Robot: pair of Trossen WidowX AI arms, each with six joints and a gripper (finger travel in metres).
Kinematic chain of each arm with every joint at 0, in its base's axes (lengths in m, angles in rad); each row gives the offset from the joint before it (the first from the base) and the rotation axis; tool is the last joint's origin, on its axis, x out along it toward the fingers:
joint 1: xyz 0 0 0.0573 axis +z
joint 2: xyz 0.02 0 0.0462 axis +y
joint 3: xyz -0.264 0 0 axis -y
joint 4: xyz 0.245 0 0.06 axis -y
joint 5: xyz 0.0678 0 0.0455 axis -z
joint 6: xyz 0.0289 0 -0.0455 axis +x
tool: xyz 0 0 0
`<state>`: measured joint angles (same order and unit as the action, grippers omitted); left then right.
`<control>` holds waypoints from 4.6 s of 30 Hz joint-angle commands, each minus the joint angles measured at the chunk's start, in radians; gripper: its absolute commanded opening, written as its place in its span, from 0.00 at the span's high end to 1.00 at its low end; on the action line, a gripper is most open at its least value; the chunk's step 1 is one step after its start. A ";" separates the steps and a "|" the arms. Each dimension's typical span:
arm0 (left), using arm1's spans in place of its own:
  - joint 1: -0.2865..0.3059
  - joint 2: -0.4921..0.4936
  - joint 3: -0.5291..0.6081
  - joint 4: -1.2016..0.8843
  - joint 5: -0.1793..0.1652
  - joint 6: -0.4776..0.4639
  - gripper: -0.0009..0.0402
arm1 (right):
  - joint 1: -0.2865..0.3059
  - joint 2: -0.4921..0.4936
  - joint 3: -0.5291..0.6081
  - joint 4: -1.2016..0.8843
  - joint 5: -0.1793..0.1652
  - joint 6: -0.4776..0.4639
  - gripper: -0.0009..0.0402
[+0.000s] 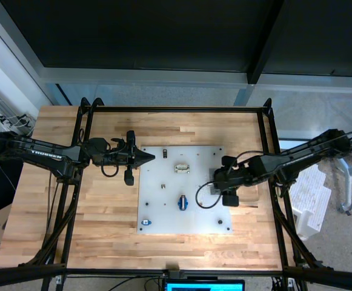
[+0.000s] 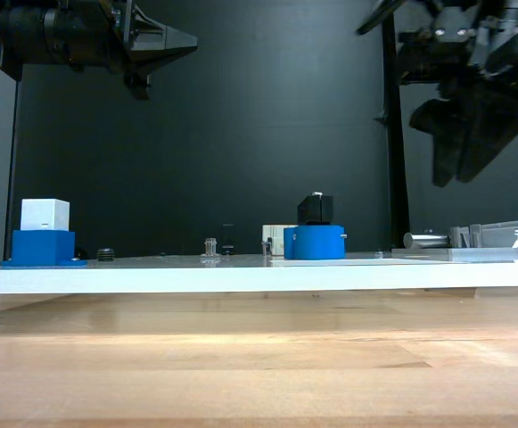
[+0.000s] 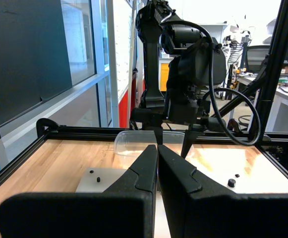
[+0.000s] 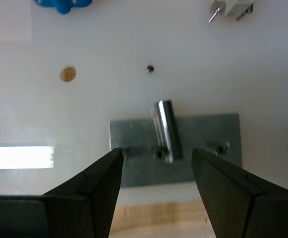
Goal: Remove the 16mm cylinder and place in the container
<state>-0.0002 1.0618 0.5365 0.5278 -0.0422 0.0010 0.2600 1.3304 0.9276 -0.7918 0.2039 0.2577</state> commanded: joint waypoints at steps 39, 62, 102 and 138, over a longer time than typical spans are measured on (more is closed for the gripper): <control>0.000 0.000 0.000 0.000 0.000 0.000 0.98 | -0.171 0.294 0.069 0.080 -0.173 -0.230 0.55; 0.000 0.000 0.000 0.000 0.000 0.000 0.98 | -0.171 0.274 0.120 0.053 -0.174 -0.233 0.98; 0.000 0.000 0.000 0.000 0.000 0.000 0.98 | -0.157 -0.288 -0.232 -0.207 -0.170 0.077 0.97; 0.000 0.000 0.000 0.000 0.000 0.000 0.98 | -0.158 -0.291 -0.259 -0.190 -0.171 0.130 0.51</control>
<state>-0.0002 1.0618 0.5369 0.5278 -0.0418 0.0006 0.1024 1.0386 0.6682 -0.9813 0.0341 0.3882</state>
